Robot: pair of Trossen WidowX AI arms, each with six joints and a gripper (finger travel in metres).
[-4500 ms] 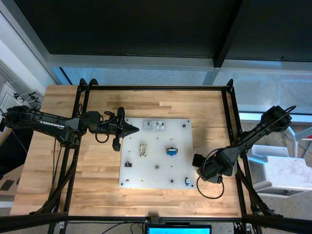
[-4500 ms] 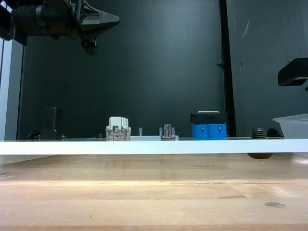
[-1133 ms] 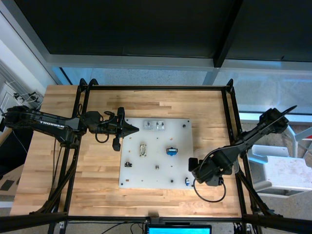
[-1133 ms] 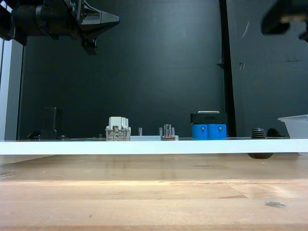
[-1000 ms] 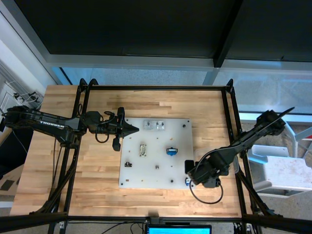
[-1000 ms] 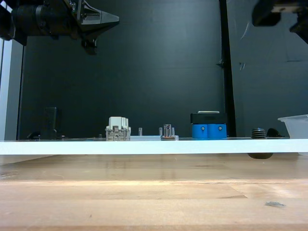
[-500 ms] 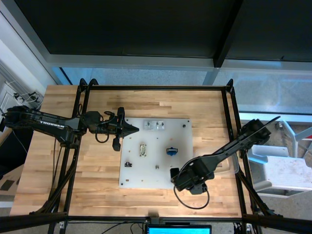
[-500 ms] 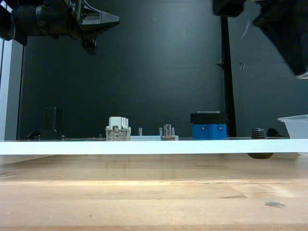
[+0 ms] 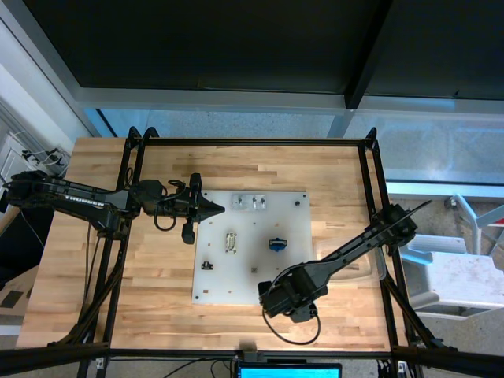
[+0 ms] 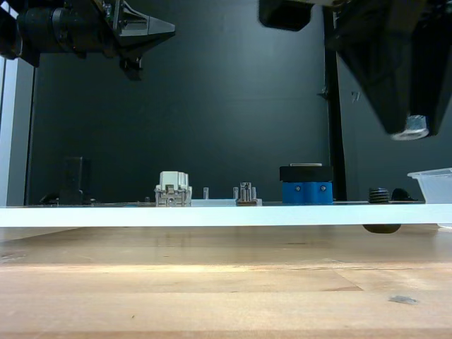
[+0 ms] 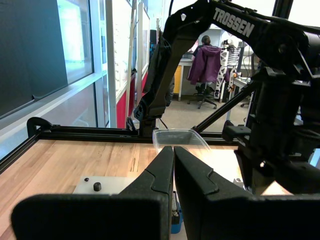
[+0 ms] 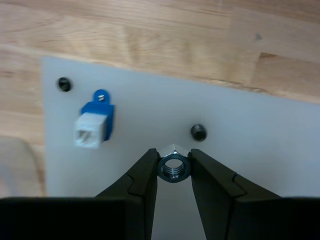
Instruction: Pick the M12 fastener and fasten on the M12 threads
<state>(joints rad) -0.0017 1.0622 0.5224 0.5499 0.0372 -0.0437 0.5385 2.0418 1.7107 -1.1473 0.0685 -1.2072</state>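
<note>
The M12 fastener (image 12: 173, 167), a small silver nut, sits clamped between the fingers of my right gripper (image 12: 173, 168). In the low view the nut (image 10: 415, 127) hangs high above the board in that gripper (image 10: 415, 129). The black ribbed stud (image 12: 199, 132) stands bare on the white board, a little ahead of the nut; its ribs show in the low view (image 10: 379, 195). From above, the right gripper (image 9: 277, 298) hovers over the board's near right edge and hides the stud. My left gripper (image 9: 214, 209) hangs shut at the board's far left edge, holding nothing.
On the white board (image 9: 236, 276) stand a blue connector (image 12: 94, 122), a blue block (image 10: 306, 185), a grey connector (image 10: 173, 189) and a small silver post (image 10: 245, 193). The clear tray (image 10: 431, 185) sits just off the board's right side.
My right arm has swung left from the clear tray to above the board's near right edge and come lower, with the nut between its fingers. The left arm has not moved.
</note>
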